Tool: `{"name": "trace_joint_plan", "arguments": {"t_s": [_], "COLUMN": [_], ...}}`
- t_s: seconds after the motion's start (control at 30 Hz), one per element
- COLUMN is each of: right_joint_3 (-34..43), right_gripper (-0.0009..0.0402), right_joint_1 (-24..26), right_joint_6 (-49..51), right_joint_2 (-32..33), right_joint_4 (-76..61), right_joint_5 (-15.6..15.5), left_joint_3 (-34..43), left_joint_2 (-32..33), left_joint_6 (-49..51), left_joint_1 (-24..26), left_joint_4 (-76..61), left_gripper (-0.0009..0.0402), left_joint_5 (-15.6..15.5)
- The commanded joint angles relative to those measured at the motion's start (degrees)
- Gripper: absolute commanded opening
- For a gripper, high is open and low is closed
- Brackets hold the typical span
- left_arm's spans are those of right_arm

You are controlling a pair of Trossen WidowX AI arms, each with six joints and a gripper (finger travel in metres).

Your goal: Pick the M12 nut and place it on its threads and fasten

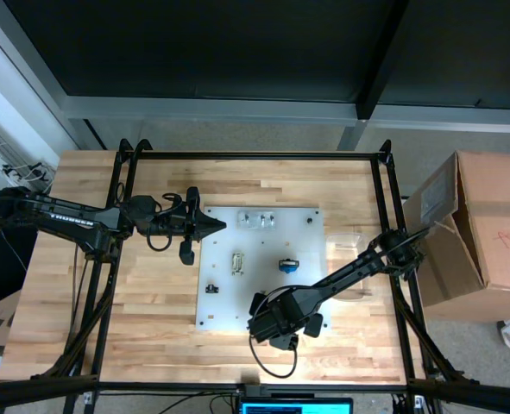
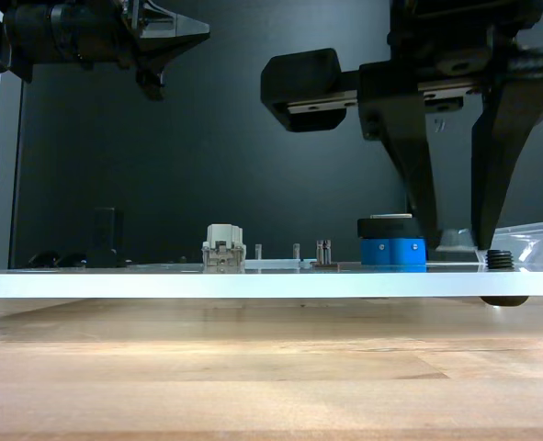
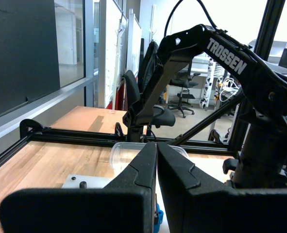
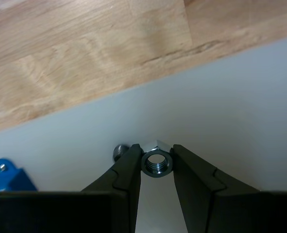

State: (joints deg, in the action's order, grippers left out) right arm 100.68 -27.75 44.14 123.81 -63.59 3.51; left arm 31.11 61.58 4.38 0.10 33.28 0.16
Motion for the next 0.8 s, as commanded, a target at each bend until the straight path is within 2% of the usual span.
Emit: {"name": "trace_joint_plan", "arguments": {"t_s": [0.03,0.4,0.8], "right_joint_3": [-0.04,-0.04,-0.04], "right_gripper": [0.0012,0.0011,0.0011], "right_joint_1": [-0.02,0.39,1.14], "right_joint_6": [0.02,-0.59,-12.74], "right_joint_2": [0.37,0.37,0.37], "right_joint_4": [0.44,0.48,0.57], "right_joint_5": [-0.09,-0.61,-0.57], "left_joint_3": [0.00,0.00,0.00], "left_joint_2": [0.02,0.02,0.02], "left_joint_6": [0.00,0.00,-0.02], "left_joint_1": [0.00,-0.02,-0.02], "left_joint_4": [0.00,0.02,0.00], "left_gripper": [0.0000,0.0000,0.0000], "left_joint_5": [0.02,0.02,0.02]}}
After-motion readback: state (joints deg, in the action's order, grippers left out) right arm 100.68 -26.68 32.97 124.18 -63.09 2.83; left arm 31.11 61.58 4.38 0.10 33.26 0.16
